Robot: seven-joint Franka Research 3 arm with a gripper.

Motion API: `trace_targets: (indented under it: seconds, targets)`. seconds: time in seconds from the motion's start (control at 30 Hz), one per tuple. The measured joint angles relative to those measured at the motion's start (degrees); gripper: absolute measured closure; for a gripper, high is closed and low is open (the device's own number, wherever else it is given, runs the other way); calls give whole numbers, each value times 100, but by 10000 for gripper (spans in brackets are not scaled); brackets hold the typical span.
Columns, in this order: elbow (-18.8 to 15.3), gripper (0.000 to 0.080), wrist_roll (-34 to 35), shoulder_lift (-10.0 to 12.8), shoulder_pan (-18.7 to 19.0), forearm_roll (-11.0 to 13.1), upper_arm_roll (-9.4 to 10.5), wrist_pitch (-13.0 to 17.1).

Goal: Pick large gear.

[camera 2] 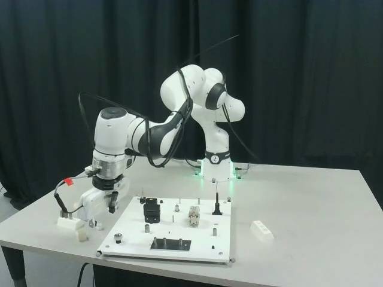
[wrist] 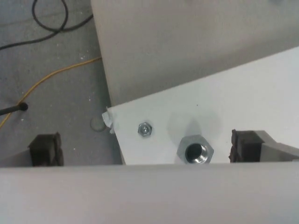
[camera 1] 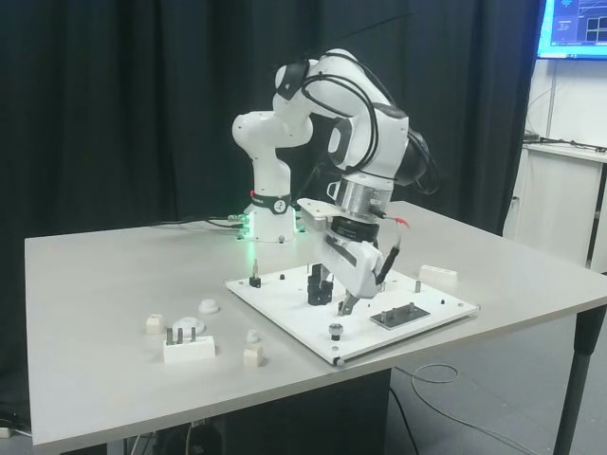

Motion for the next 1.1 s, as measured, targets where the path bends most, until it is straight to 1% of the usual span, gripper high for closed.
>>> trace_targets:
  seconds: [0.33, 0.47, 0.6, 1.1]
  targets:
    - [99, 3, -7, 0, -162, -386, 278, -36]
    - [143, 3, -7, 0, -225, -493, 389, -67]
    - [167, 3, -7, 0, -270, -519, 456, -71]
    - [187, 3, -7, 0, -271, -524, 458, -84]
